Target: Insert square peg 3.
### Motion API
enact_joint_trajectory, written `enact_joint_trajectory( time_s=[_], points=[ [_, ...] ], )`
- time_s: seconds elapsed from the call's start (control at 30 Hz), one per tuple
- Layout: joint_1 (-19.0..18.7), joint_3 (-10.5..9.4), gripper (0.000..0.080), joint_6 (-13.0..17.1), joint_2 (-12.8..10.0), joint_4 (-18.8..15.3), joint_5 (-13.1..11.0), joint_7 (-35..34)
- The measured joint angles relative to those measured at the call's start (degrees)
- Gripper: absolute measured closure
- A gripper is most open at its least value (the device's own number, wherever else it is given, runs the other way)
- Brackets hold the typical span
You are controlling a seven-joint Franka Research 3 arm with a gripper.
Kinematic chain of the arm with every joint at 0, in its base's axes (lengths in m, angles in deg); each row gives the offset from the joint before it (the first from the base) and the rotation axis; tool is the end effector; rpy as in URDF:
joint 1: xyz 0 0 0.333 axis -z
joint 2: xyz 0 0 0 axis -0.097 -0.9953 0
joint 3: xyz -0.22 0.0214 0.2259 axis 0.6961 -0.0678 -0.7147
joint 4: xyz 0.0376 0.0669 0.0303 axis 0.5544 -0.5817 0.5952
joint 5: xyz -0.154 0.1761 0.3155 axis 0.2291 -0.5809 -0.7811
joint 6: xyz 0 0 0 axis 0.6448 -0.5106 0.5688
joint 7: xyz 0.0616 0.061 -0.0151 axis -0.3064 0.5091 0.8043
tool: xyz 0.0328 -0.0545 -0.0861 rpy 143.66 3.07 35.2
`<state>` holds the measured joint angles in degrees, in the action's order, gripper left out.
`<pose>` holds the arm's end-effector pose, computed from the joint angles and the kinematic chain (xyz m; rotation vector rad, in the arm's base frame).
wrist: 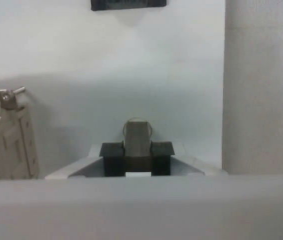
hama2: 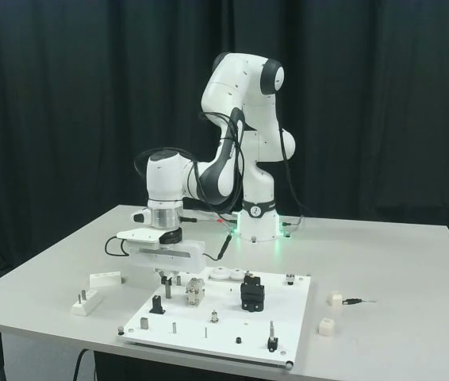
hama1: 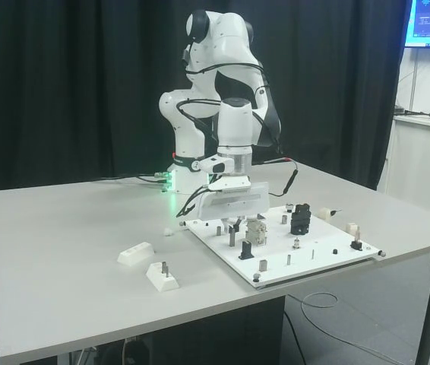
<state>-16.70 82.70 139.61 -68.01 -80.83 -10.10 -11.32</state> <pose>0.5657 -0.1346 0.2357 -2.8597 1.2690 -0.0958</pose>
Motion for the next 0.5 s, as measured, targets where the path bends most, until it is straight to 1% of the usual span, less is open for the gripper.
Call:
enact_joint_trajectory(
  time_s=[0.5],
  points=[
    [-0.04, 0.01, 0.0696, -0.91, 0.19, 0.0, 0.52, -0.03]
  ],
)
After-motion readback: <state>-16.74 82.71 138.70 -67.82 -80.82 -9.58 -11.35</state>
